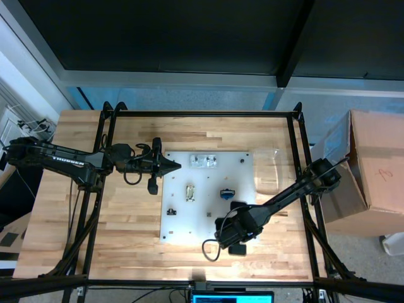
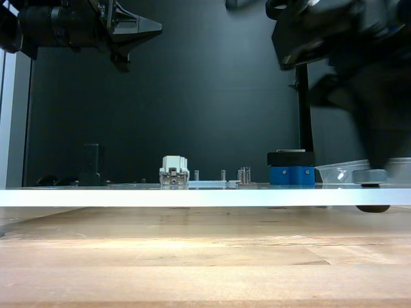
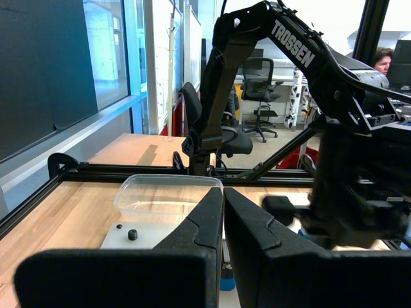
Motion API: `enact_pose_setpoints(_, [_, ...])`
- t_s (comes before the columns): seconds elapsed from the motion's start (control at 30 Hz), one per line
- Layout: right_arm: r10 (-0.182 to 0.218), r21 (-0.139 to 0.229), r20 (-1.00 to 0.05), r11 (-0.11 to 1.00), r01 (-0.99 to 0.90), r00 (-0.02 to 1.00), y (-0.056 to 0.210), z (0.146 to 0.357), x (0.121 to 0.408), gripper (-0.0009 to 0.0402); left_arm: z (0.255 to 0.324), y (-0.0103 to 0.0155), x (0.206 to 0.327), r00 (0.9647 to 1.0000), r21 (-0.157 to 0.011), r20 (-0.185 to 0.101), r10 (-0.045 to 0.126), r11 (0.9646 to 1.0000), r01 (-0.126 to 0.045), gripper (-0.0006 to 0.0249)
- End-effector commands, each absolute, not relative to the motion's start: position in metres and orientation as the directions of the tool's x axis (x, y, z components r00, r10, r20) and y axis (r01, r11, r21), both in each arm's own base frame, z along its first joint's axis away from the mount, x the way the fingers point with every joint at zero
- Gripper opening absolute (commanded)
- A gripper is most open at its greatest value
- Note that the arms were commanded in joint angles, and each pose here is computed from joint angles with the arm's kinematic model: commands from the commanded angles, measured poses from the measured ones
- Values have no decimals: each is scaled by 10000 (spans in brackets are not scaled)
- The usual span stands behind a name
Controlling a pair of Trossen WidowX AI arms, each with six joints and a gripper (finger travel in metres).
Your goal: Unfasten the M12 nut and place it in the container
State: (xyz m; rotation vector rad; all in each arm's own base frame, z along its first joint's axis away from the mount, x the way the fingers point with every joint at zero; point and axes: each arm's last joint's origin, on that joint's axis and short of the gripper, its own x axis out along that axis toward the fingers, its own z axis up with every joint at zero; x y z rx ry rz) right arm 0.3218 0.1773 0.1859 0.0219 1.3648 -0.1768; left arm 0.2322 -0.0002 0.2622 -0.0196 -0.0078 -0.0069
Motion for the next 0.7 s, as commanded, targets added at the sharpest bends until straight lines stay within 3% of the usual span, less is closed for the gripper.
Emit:
enact_pose_setpoints(0.03, [-1890, -1513, -9585, 9718, 1811, 2136, 1729, 1955, 3195, 0, 2623, -2, 2322, 9999, -196, 86, -72, 9998, 74, 0])
enact_pose_setpoints(0.13, [-1633, -1255, -9632, 9756, 1799, 2135, 1727, 2001, 3181, 0, 2622, -2, 2322, 9999, -196, 78, -72, 9998, 74, 0])
enact_pose_setpoints(0.2, [-1204, -872, -9728, 9818, 1690, 1977, 1737, 2017, 3171, 0, 2623, -2, 2322, 9999, -196, 86, -69, 9998, 70, 0])
enact_pose_setpoints(0.4, [1070, 1175, -9872, 9893, 859, 1183, 1806, 2050, 3155, 0, 2623, -2, 2322, 9999, -196, 82, -72, 9998, 74, 0])
enact_pose_setpoints(0.47, [1551, 1639, -9822, 9832, 798, 1060, 1825, 2046, 3164, 0, 2623, -2, 2322, 9999, -196, 86, -72, 9998, 74, 0])
enact_pose_setpoints(0.7, [1598, 1703, -9788, 9824, 762, 1284, 1876, 1913, 3249, 0, 2623, -2, 2322, 9999, -196, 82, -72, 9998, 74, 0])
